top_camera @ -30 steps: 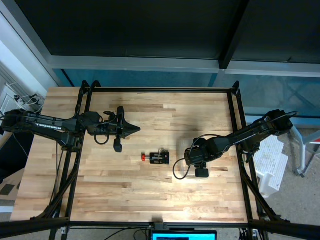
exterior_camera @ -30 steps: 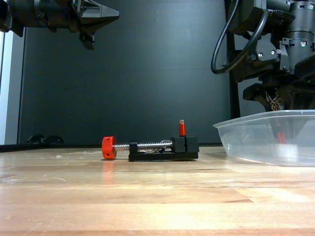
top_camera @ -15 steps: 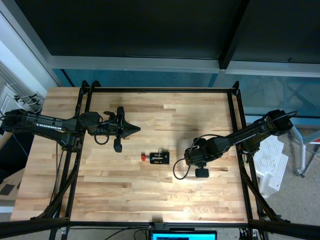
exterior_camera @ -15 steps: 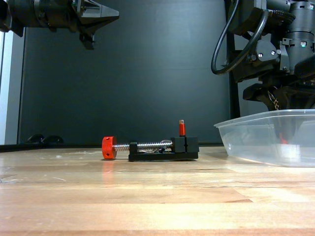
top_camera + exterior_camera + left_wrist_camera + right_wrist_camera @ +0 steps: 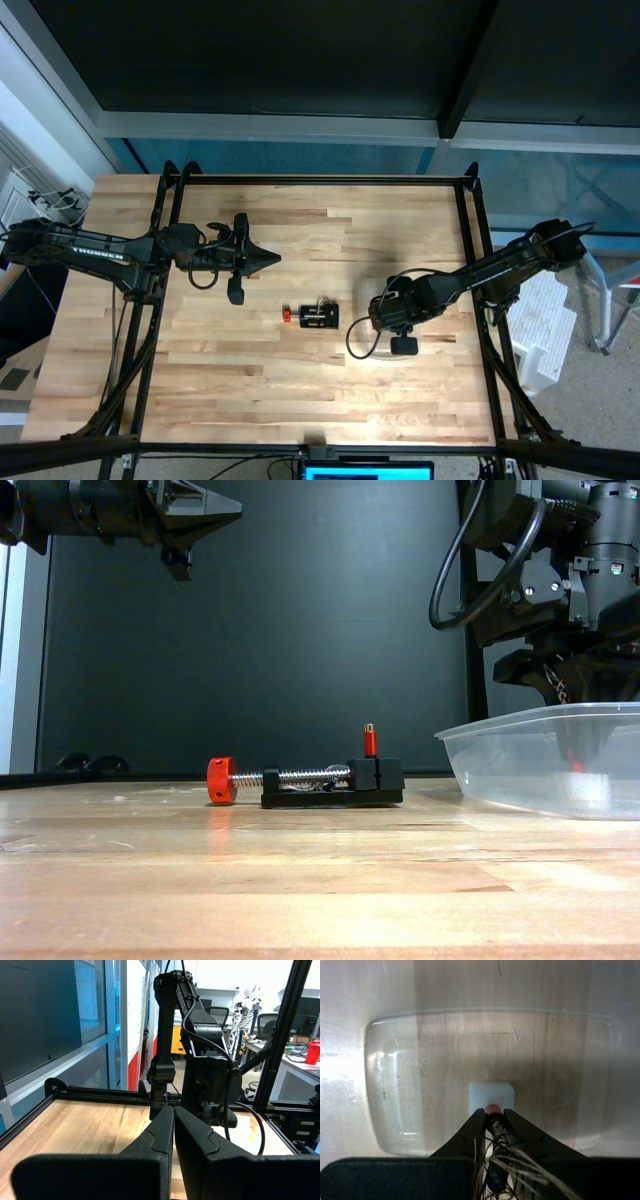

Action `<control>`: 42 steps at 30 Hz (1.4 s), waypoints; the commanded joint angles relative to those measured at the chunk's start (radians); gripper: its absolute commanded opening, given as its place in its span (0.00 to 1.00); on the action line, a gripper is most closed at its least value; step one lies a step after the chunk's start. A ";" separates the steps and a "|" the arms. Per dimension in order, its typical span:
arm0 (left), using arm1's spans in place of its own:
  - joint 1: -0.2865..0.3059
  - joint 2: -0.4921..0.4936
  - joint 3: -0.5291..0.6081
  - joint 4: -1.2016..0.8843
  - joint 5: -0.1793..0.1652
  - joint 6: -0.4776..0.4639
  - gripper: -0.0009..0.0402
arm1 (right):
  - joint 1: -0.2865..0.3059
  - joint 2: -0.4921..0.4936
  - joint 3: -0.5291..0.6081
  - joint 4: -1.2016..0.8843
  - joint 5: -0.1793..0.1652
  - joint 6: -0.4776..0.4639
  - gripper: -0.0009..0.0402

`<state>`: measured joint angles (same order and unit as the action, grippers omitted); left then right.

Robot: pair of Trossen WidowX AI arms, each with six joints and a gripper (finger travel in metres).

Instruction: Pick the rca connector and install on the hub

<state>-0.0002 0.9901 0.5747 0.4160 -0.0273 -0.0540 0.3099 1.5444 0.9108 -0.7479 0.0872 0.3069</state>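
Down inside the clear tray [image 5: 520, 768], my right gripper [image 5: 493, 1111] points at the tray floor. Its fingers are drawn narrow, pinching the rca connector [image 5: 493, 1118]. The connector is a dark little plug with a reddish tip that pokes out just past my fingertips, and thin silvery strands trail back between them. Just ahead of that tip, a small white square piece [image 5: 491, 1093] lies on the tray floor; I cannot tell whether the tip touches it.

The tray sits on the wooden table [image 5: 250, 370]. To the left of my right gripper and apart from the tray, the hub [image 5: 375, 776] lies flat on the table. It is a black block with a silvery threaded rod that ends in a red knob on the side away from my right gripper. A small red post stands upright on top at the nearer end.

My left gripper [image 5: 173, 1108] hovers high above the table, well apart from the hub on its knob side. It points level toward my right arm, fingers pressed together with nothing between them.
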 commanded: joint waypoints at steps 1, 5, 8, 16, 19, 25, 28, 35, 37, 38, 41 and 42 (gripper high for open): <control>0.000 0.000 0.000 0.000 0.000 0.000 0.02 | 0.000 -0.019 0.005 -0.007 0.000 0.001 0.02; 0.000 0.000 0.000 0.000 0.000 0.000 0.02 | 0.000 -0.045 0.004 -0.009 0.000 0.003 0.02; 0.000 0.000 0.000 0.000 0.000 0.000 0.02 | 0.000 -0.060 0.011 -0.016 0.000 0.005 0.02; 0.000 0.000 0.000 0.000 0.000 0.000 0.02 | -0.001 -0.071 0.081 -0.076 0.000 0.007 0.02; 0.000 0.000 0.000 0.000 0.000 0.000 0.02 | -0.001 -0.071 0.112 -0.102 0.000 0.007 0.02; 0.000 0.000 0.000 0.000 0.000 0.000 0.02 | -0.002 -0.070 0.178 -0.166 0.000 0.008 0.02; 0.000 0.000 0.000 0.000 0.000 0.000 0.02 | -0.006 -0.063 0.218 -0.193 0.000 0.007 0.02; 0.000 0.000 0.000 0.000 0.000 0.000 0.02 | -0.043 -0.026 0.301 -0.222 0.000 0.000 0.02; 0.000 0.000 0.000 0.000 0.000 0.000 0.02 | -0.057 -0.010 0.326 -0.238 0.000 -0.002 0.02; 0.000 0.000 0.000 0.000 0.000 0.000 0.02 | -0.065 0.000 0.338 -0.241 0.000 -0.002 0.02; 0.000 0.000 0.000 0.000 0.000 0.000 0.02 | -0.082 0.027 0.372 -0.242 0.000 -0.005 0.02; 0.000 0.000 0.000 0.000 0.000 0.000 0.02 | -0.086 0.038 0.381 -0.242 0.000 -0.006 0.02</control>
<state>-0.0002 0.9901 0.5743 0.4160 -0.0277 -0.0540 0.2291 1.5692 1.2804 -0.9897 0.0868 0.3012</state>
